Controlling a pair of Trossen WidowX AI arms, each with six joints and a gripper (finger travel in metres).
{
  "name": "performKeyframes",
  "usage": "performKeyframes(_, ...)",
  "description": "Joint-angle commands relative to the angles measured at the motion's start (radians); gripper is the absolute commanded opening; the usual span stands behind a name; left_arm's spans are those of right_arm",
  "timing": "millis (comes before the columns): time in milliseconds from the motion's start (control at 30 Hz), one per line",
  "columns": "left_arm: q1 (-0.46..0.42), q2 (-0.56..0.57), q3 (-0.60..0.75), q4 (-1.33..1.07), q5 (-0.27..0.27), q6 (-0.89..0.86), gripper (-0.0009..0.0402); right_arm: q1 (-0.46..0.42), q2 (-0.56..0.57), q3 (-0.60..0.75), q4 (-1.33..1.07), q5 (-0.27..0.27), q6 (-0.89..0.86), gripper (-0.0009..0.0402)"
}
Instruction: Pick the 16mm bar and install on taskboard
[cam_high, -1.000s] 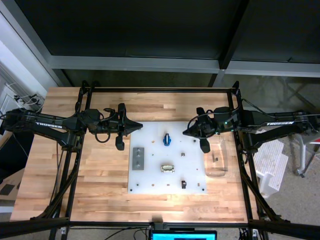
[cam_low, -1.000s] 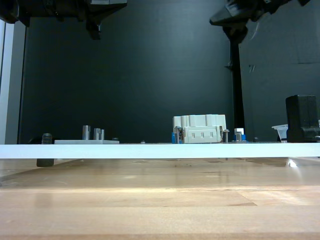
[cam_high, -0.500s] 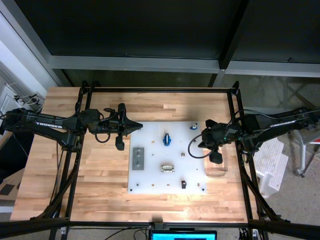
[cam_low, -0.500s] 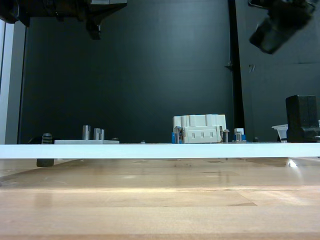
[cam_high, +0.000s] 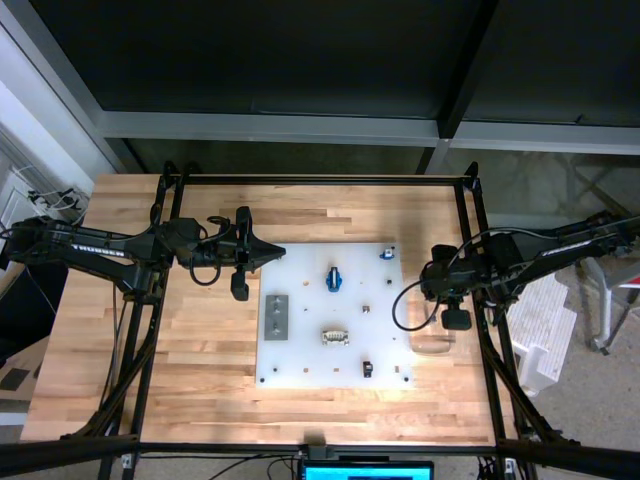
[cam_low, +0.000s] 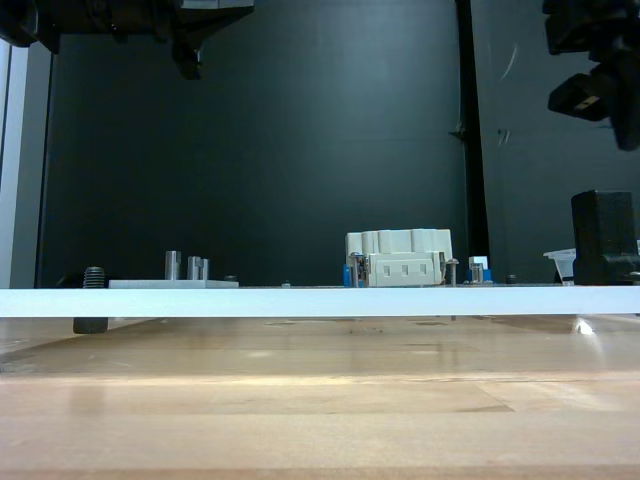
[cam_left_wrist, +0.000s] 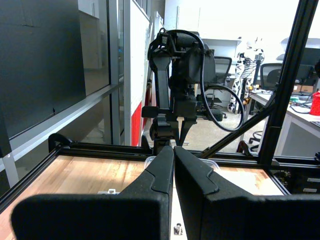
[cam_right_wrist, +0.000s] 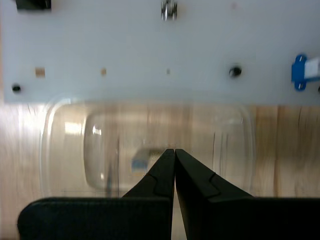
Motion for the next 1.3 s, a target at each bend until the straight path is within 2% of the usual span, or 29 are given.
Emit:
performKeyframes(33,0.000,0.000,0.000,0.000,0.000,0.000,0.0000,0.018,0.000,-0.001,-0.030,0.000,0.000,0.0000)
performKeyframes(233,0.000,0.000,0.000,0.000,0.000,0.000,0.0000,0.054,0.000,-0.001,-0.066,0.000,0.044,0.0025)
performKeyframes(733,0.000,0.000,0.000,0.000,0.000,0.000,0.0000,0.106,0.001,-0.001,-0.083,0.003,0.077,0.0178)
performKeyframes(933,0.000,0.000,0.000,0.000,0.000,0.000,0.0000,0.109,0.001,-0.034,-0.081,0.003,0.077,0.0226)
performKeyframes(1133,0.000,0.000,0.000,0.000,0.000,0.000,0.0000,0.113,0.001,-0.089,-0.080,0.003,0.071,0.0254)
performKeyframes(1300,0.000,0.000,0.000,0.000,0.000,0.000,0.0000,0.117,0.001,-0.113,-0.076,0.004,0.033,0.0256)
